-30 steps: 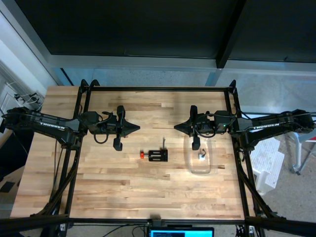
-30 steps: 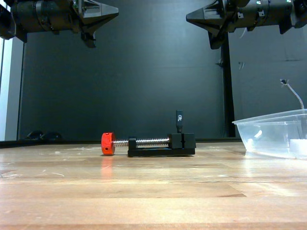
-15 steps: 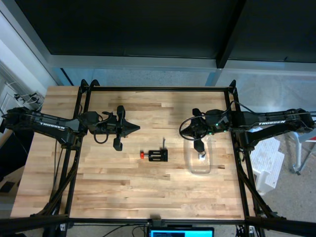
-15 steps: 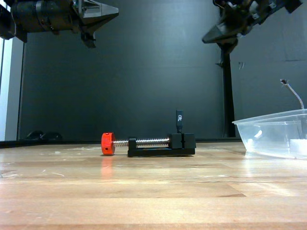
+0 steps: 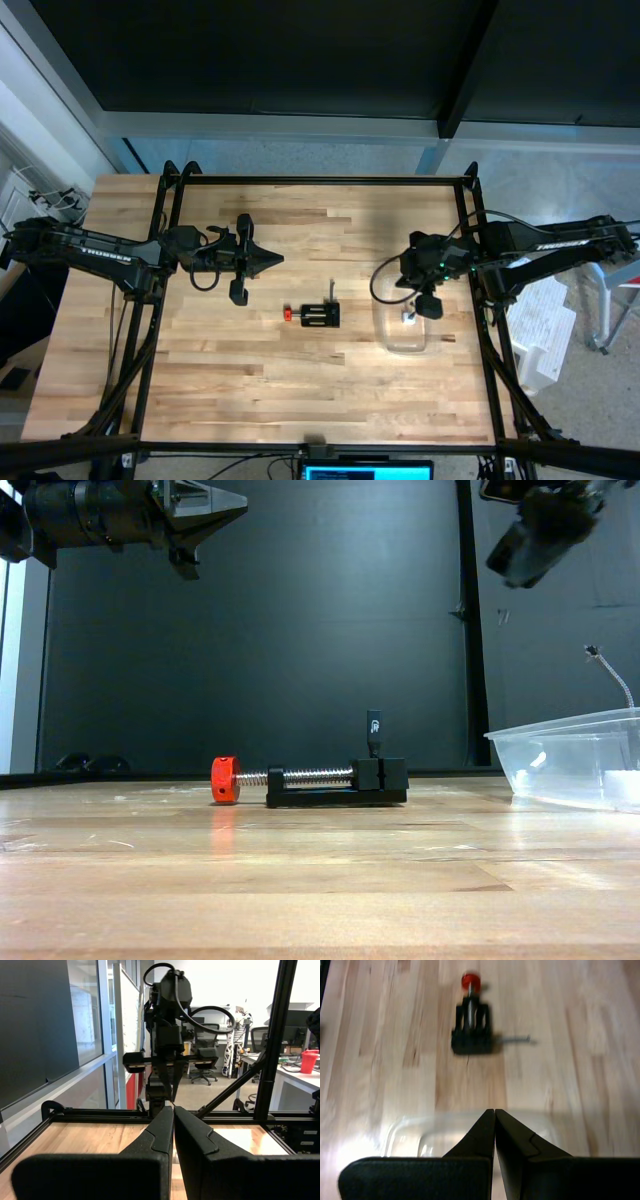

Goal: Pick the USB-C connector and install on taskboard

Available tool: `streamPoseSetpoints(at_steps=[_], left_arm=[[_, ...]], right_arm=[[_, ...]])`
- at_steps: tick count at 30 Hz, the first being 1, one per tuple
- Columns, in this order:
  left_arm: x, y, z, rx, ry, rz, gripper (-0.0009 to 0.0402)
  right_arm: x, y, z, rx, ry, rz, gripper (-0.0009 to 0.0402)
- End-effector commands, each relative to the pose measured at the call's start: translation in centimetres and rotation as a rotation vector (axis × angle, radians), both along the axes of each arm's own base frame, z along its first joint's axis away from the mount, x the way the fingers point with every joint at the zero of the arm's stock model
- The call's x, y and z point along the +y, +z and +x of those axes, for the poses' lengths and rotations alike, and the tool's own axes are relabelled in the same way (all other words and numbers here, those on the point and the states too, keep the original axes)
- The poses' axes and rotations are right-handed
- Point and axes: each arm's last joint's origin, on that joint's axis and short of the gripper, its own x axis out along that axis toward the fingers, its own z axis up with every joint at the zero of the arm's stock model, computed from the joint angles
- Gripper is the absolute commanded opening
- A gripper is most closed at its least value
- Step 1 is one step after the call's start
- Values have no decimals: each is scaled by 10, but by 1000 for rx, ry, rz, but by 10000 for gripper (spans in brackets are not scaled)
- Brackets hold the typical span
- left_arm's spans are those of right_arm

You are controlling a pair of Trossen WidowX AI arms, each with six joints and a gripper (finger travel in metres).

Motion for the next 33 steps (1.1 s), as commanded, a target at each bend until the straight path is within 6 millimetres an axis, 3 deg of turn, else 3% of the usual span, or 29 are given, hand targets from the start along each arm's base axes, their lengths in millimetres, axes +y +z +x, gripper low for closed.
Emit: streamPoseSetpoints(at_steps=[1,12,19,33], left_arm=[[0,0,0,0,0,0,0],[0,0,0,0,0,0,0],[0,0,0,0,0,0,0],[0,0,0,0,0,0,0]], right_arm=[[4,0,-7,73,1,7,0],[18,-7,-28,294,-31,-4,0],[28,-18,-23,405,-66,-33,10],[37,-43,-2,471,-109,-96,178]])
